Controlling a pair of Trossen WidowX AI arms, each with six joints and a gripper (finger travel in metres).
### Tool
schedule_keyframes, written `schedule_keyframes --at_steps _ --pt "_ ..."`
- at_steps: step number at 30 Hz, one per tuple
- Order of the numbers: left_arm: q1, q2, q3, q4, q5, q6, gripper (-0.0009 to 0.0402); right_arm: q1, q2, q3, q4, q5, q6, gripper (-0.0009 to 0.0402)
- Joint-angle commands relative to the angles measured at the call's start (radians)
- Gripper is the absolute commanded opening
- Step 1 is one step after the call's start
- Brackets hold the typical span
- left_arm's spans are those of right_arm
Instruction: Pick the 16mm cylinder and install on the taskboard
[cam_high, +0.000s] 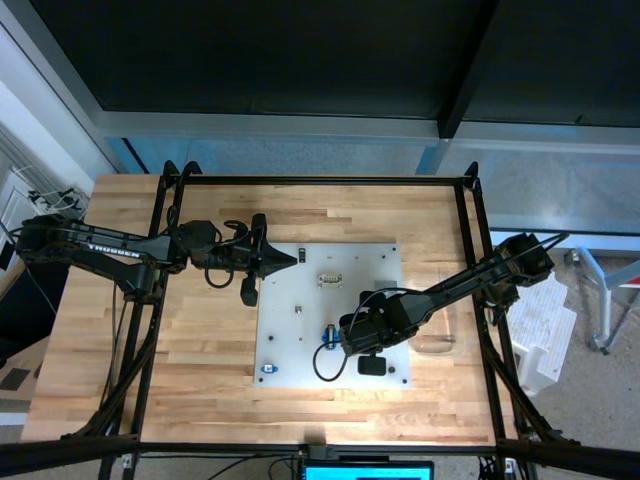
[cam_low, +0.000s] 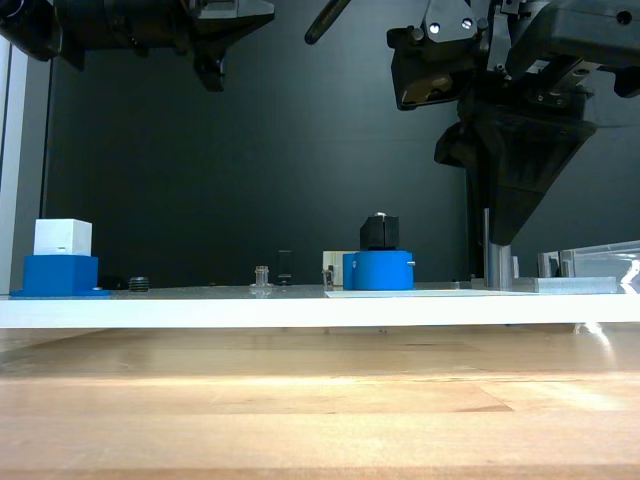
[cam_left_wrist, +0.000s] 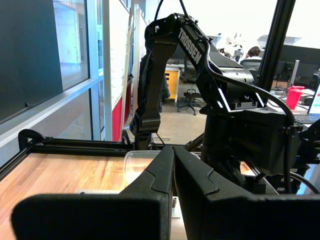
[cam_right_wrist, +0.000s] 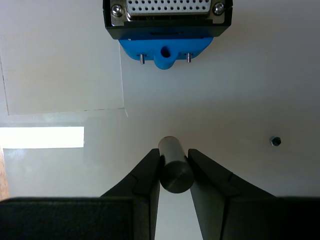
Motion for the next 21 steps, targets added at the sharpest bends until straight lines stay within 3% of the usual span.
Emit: schedule_keyframes --at_steps 1,21 --pt "0.000 0.000 0.000 0.000 0.000 0.000 0.0000 0.000 0.000 -0.003 -0.002 0.000 0.000 0.0018" --pt "0.000 0.000 0.000 0.000 0.000 0.000 0.0000 0.000 0.030 -0.047 0.071 0.000 -0.016 0.0018"
